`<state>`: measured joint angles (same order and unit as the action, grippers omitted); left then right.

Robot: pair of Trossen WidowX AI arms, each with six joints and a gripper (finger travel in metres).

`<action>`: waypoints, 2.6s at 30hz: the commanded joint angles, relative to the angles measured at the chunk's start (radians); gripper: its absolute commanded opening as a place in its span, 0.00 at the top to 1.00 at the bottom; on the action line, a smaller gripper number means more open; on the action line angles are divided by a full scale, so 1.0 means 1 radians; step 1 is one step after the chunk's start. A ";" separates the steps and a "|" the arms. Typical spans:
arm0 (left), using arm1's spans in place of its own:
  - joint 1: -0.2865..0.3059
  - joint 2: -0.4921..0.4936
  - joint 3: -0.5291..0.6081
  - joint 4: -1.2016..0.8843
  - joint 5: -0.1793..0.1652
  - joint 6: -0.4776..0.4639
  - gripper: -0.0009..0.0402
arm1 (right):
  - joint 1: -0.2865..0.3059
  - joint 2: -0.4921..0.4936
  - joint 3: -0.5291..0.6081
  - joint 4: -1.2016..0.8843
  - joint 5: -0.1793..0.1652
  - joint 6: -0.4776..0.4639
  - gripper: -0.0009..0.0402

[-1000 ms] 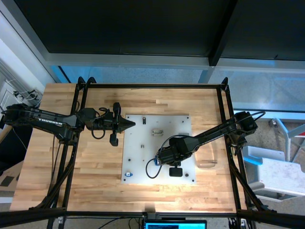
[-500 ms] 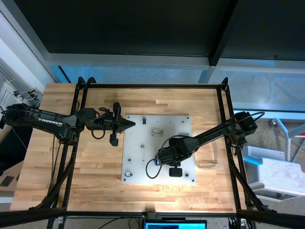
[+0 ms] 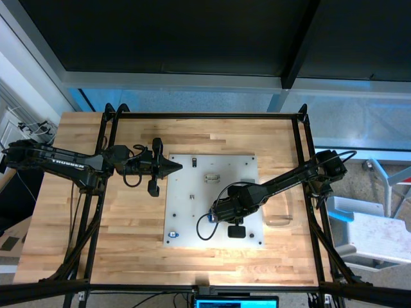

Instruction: Pick the 16mm cylinder and place it in the taskboard

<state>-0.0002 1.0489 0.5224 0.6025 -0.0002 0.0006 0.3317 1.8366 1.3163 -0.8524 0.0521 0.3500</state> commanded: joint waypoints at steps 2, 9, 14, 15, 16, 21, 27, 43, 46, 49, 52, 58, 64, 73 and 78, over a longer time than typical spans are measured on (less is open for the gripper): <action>0.000 0.000 0.000 0.000 0.000 0.000 0.98 | 0.000 0.000 0.000 -0.001 0.001 0.004 0.74; 0.000 0.000 0.000 0.000 0.000 0.000 0.98 | 0.000 -0.001 0.000 -0.002 0.001 0.011 0.65; 0.000 0.000 0.000 0.000 0.000 0.000 0.98 | 0.001 -0.002 0.000 -0.002 0.001 0.012 0.58; 0.000 0.000 0.000 0.000 0.000 0.000 0.98 | 0.001 -0.002 0.000 -0.002 0.001 0.012 0.57; 0.000 0.000 0.000 0.000 0.000 0.000 0.98 | 0.002 -0.003 0.000 -0.003 0.001 0.012 0.56; 0.000 0.000 0.000 0.000 0.000 0.000 0.98 | 0.002 -0.019 0.000 -0.013 0.008 0.011 0.49; 0.000 0.000 0.000 0.000 0.000 0.000 0.98 | 0.002 -0.044 0.000 -0.027 0.008 0.009 0.43; 0.000 0.000 0.000 0.000 0.000 0.000 0.98 | 0.002 -0.108 0.001 -0.059 0.010 0.008 0.38; 0.000 0.000 0.000 0.000 0.000 0.000 0.98 | 0.002 -0.128 0.001 -0.069 0.011 0.008 0.38; 0.000 0.000 0.000 0.000 0.000 0.000 0.98 | 0.002 -0.149 0.001 -0.079 0.011 0.008 0.38; 0.000 0.000 0.000 0.000 0.000 0.000 0.98 | 0.002 -0.169 0.001 -0.082 0.011 0.008 0.38; 0.000 0.000 0.000 0.000 0.000 0.000 0.98 | 0.001 -0.201 0.001 -0.083 0.012 0.008 0.38; 0.000 0.000 0.000 0.000 0.000 0.000 0.98 | 0.000 -0.205 0.001 -0.088 0.011 0.008 0.38; 0.000 0.000 0.000 0.000 0.000 0.000 0.98 | 0.000 -0.205 0.001 -0.089 0.012 0.008 0.38; 0.000 0.000 0.000 0.000 0.000 0.000 0.98 | 0.000 -0.205 0.001 -0.089 0.011 0.008 0.38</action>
<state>-0.0002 1.0489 0.5228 0.6022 -0.0002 0.0006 0.3309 1.6314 1.3167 -0.9417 0.0635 0.3576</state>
